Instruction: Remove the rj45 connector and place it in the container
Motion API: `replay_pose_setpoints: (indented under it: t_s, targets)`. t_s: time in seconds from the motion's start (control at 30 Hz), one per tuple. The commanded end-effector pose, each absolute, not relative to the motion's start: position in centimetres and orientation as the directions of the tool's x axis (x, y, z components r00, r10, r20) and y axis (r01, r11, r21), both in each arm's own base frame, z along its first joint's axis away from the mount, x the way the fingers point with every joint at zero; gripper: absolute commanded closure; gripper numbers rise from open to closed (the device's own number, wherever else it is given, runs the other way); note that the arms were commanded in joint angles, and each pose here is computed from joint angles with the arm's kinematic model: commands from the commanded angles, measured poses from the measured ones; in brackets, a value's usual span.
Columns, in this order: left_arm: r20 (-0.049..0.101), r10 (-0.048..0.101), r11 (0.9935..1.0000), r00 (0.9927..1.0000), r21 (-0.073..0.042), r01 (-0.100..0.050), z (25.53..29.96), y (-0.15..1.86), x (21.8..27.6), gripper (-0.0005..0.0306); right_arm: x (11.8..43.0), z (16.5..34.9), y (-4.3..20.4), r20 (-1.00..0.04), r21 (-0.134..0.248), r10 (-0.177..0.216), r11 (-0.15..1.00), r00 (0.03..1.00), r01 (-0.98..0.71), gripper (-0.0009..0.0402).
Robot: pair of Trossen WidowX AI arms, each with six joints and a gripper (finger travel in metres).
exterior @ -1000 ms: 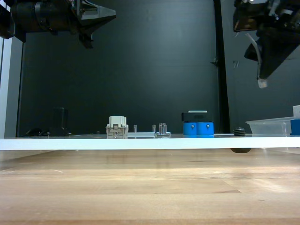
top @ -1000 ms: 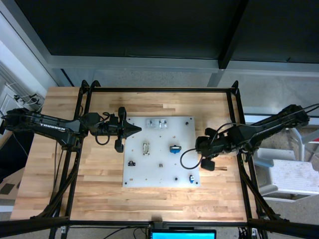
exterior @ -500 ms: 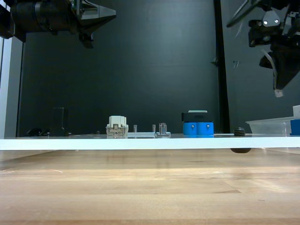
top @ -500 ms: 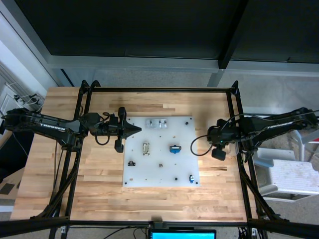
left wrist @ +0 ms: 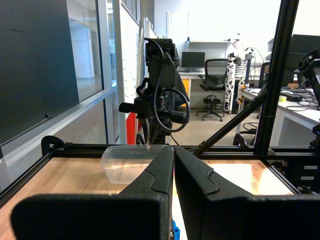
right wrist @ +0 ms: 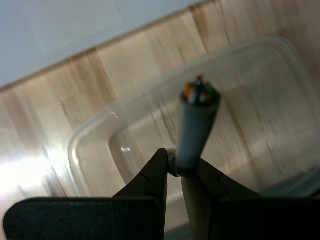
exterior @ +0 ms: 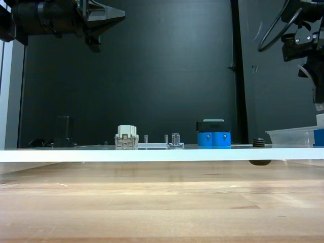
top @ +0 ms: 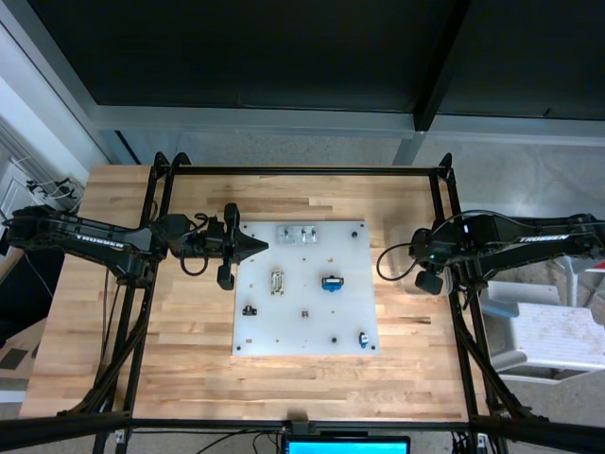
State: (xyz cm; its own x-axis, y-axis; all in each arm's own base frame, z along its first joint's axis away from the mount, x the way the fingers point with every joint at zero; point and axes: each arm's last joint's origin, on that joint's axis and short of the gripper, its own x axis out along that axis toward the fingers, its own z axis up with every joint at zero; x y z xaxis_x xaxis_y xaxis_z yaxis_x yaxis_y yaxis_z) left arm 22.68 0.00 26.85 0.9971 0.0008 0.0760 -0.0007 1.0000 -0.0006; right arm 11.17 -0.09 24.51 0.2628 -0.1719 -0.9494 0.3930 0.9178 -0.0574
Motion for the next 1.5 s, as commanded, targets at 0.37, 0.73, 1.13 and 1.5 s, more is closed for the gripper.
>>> replay_pose_setpoints:
  t_s: [0.37, 0.73, 1.13, 1.5]
  targets:
    - [0.076, 0.000, 1.00000, 0.99708, 0.000, 0.000, 26.86, 0.00, 22.68, 0.0300, 10.33, 24.52, -0.51, -0.960, -0.072, -0.181, 0.898, 0.215, 0.434, 0.0378]
    - [0.076, 0.000, 1.00000, 0.99711, 0.000, 0.000, 26.85, 0.00, 22.69, 0.0300, 10.26, 24.53, -0.55, -0.960, -0.078, -0.190, 0.888, 0.207, 0.453, 0.0274]
    - [0.076, 0.000, 1.00000, 0.99708, 0.000, 0.000, 26.86, 0.00, 22.69, 0.0300, 10.26, 24.52, -0.54, -0.960, -0.079, -0.190, 0.890, 0.206, 0.450, 0.0198]
    - [0.076, 0.000, 1.00000, 0.99711, 0.000, 0.000, 26.85, 0.00, 22.69, 0.0300, 10.26, 24.52, -0.55, -0.960, -0.079, -0.190, 0.889, 0.206, 0.450, 0.0180]
